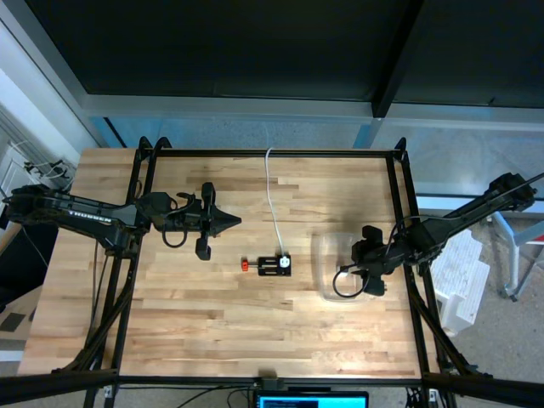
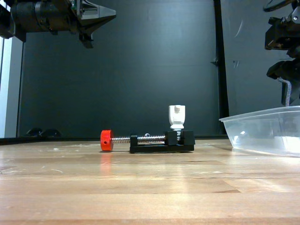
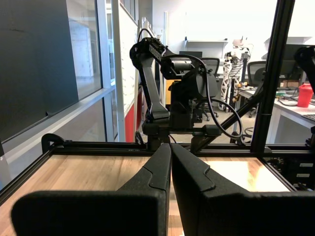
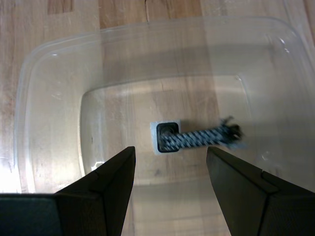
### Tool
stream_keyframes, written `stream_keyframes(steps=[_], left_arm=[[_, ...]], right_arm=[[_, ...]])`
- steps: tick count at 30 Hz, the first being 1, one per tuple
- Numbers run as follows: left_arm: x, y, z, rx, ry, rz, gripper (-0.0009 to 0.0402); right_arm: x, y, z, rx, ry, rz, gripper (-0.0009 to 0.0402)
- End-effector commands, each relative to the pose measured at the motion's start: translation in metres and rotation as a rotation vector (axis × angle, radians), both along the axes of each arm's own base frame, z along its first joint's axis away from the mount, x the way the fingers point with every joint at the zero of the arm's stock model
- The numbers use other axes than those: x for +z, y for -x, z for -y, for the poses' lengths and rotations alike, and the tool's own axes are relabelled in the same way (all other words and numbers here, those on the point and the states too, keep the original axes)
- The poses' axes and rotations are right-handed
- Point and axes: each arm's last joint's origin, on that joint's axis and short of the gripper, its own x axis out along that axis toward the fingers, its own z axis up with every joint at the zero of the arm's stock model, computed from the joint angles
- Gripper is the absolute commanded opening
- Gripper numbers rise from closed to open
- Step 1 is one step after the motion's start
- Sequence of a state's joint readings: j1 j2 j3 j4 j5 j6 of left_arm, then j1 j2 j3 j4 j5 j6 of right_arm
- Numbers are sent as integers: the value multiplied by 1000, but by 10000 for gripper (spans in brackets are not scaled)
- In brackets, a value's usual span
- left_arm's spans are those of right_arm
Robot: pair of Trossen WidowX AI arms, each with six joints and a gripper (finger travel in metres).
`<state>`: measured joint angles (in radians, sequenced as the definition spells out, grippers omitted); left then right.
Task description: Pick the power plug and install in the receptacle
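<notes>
Since the right pincer (image 4: 170, 148) hangs open over the clear tray (image 4: 59, 98), the power plug (image 4: 231, 132) lies inside that tray beneath it, lead running finger to finger; the closed left pincer (image 1: 234, 221) hovers beyond the receptacle (image 1: 285, 262), far from the tray.

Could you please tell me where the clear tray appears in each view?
High view: clear tray on the table, right side, under the open right gripper.
Low view: tray at the right edge, right of the receptacle.
Left wrist view: absent; only the shut left gripper, high over the table's left side.
Right wrist view: tray directly beneath the right gripper.
Shared landmark: right gripper.
</notes>
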<state>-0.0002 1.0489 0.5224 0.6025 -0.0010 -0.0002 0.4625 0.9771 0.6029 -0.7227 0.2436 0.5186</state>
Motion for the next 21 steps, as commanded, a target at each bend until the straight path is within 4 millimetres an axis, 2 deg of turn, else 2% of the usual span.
stream_keyframes(steps=[1,10,21], left_arm=[[0,0,0,0,0,0,0],[0,0,0,0,0,1,0],[0,0,0,0,0,1,0]], right_arm=[[-4,-6,-2,17,14,0,201],[-13,-18,-2,10,32,-27,200],[-18,-21,-3,23,46,-51,188]])
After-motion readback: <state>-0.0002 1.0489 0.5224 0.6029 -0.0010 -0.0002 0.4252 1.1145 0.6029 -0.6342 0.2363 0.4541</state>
